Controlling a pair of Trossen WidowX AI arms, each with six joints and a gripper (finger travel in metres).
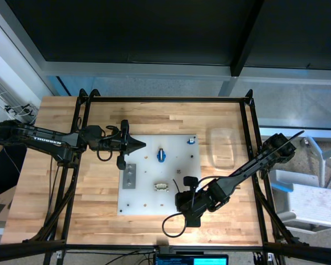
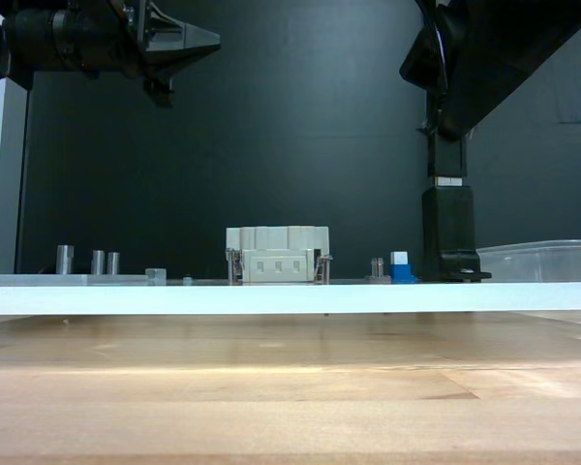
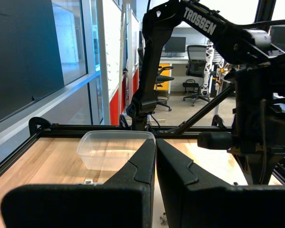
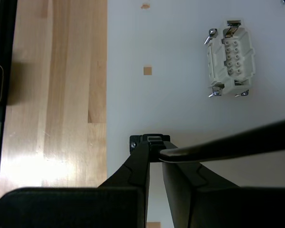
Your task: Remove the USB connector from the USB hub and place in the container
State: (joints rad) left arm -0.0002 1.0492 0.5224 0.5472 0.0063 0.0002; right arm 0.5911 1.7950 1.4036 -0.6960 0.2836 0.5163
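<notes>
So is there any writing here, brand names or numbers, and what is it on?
"TROSSEN": white letters on the right arm, in the left wrist view.
White lettering on the left arm: too small to read.
Text on the screen at the near edge: too small to read.
None on the left gripper, shut over the board's far left corner, nor the right gripper, shut on the USB connector.
</notes>
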